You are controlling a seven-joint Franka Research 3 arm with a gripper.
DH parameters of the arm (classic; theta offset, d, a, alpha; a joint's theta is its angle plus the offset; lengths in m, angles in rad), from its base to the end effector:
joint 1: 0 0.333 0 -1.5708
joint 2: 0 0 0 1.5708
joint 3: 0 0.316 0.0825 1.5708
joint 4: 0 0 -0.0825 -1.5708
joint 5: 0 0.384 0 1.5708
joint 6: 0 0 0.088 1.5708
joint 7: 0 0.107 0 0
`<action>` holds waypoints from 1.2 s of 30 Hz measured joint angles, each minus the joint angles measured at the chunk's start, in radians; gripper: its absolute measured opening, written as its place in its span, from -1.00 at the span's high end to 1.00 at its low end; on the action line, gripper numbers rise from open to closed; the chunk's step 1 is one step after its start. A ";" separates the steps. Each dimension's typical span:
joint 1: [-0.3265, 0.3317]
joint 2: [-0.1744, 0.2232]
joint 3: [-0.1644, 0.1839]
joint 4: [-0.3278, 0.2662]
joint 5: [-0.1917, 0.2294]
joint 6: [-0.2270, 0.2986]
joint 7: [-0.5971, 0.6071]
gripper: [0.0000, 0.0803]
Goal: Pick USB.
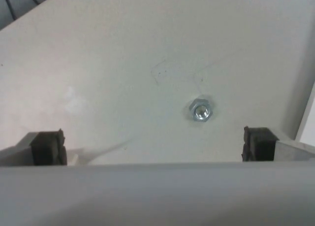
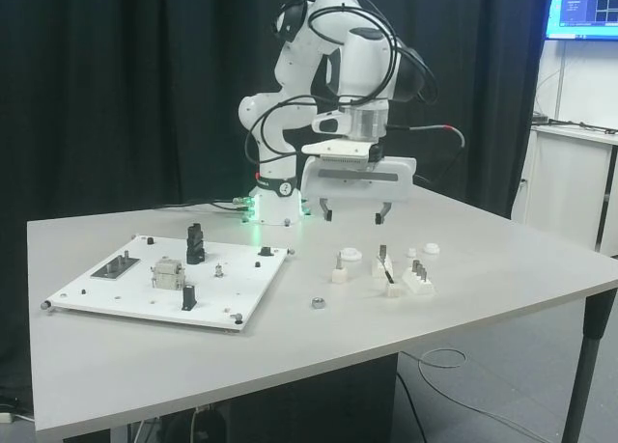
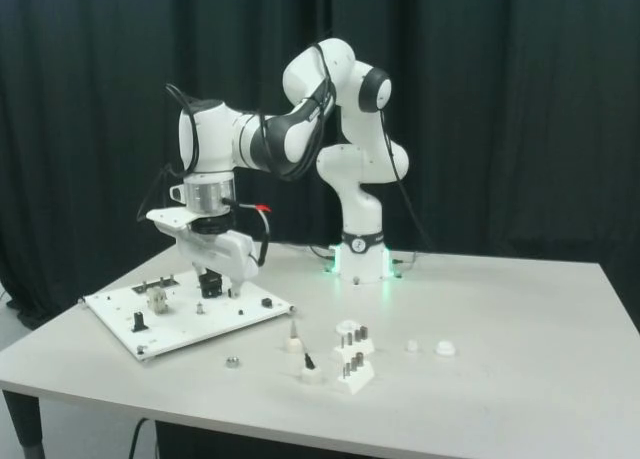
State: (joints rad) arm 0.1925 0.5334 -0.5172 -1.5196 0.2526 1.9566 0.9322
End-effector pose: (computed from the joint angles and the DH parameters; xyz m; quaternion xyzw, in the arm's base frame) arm 0.6705 -0.1502 0.3799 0.7965 -0.6044 -0.0078 0.0142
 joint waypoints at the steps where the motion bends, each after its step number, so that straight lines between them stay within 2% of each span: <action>1: 0.000 0.000 0.000 0.002 -0.002 -0.002 0.002 -0.99; 14: 0.001 0.000 0.006 0.012 -0.005 -0.007 0.034 -0.99; 29: 0.002 0.000 0.045 0.034 -0.001 -0.041 0.113 -0.99; 36: 0.002 0.000 0.055 0.035 0.031 -0.049 0.149 -0.99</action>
State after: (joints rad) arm 0.1946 0.5334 -0.4625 -1.4847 0.2831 1.9073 1.0813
